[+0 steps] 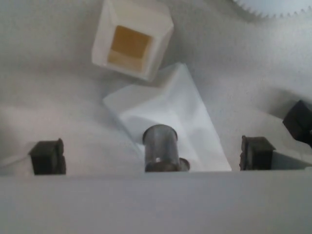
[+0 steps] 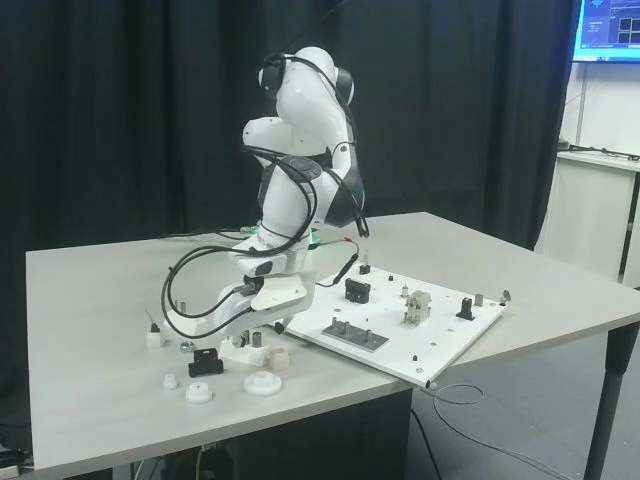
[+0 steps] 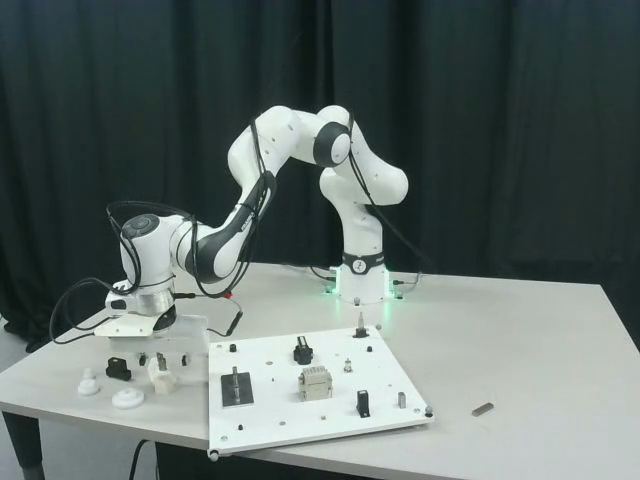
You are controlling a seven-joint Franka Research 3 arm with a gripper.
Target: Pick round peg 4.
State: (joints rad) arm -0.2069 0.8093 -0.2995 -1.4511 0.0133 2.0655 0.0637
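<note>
Alignment over round peg 4 [image 1: 160,154] is judged the step in hand. The peg is seen upright on a white wedge block [image 1: 170,119], between the wide-spread fingers of the gripper [image 1: 152,157]. A white hollow cube [image 1: 131,41] lies at eleven o'clock. Descent and closing are called for next.

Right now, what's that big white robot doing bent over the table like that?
The white robot arm is bent low over the corner of the grey table, beside the white board. Its hand is open and hangs over a small round peg standing in a white holder. One finger is on each side of the peg, not touching it. A white cube block sits nearby. Nothing is picked up yet.
</note>
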